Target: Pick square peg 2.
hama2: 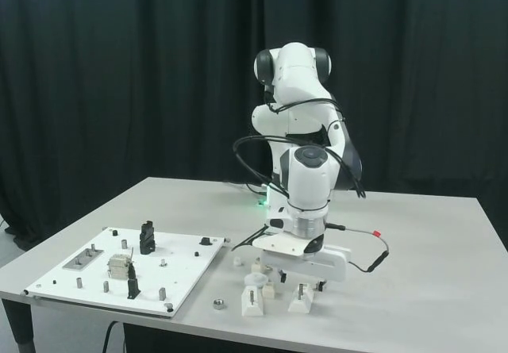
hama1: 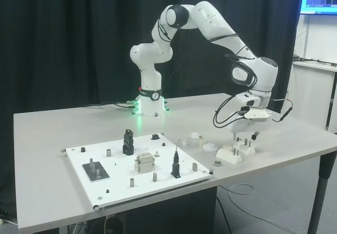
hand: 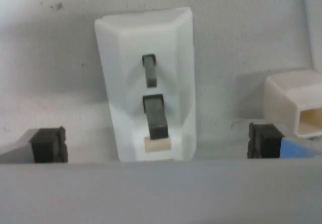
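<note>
The white arm (hama1: 210,23) reaches out from its base and bends down so that the claw (hand: 156,146) hangs just above a white holder block (hand: 146,83) lying on the grey tabletop (hama1: 47,134). In the wrist view the two black fingertips (hand: 48,144) stand wide apart, one on each side of the block, with nothing between them but the block itself. Two dark square pegs stand upright in the block: a smaller one (hand: 149,69) and a larger one (hand: 156,116), well clear of both fingertips; which is peg 2 I cannot tell. A second white holder (hand: 297,103) lies just beside, near one fingertip. In the first room view the block (hama1: 235,153) sits close to the tabletop's front edge, while the white board (hama1: 137,168) of parts lies well apart, leaving bare grey surface between them.
</note>
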{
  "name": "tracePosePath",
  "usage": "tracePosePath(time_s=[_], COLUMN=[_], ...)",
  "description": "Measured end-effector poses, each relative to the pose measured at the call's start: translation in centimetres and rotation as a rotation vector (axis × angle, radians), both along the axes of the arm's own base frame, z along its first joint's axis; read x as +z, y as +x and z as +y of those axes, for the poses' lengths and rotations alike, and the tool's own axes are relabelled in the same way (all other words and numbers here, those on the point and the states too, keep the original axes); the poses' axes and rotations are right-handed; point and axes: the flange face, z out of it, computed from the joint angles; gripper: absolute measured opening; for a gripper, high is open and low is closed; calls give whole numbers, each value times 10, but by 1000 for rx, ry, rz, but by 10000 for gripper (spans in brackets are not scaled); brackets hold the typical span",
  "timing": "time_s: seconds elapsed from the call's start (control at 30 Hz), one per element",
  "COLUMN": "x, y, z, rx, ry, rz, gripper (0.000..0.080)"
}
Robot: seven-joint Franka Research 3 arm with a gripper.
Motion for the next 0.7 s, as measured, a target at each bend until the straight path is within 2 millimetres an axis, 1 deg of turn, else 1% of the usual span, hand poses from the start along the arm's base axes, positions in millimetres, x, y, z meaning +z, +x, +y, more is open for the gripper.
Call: tracePosePath(time_s=[0.37,0.67,0.7], x=[-9,-11,-11], y=[1,3,3], z=[-2,-2,-2], rx=[0,1,1], ry=[8,11,11], rz=[-30,-42,-42], gripper=[800,800,781])
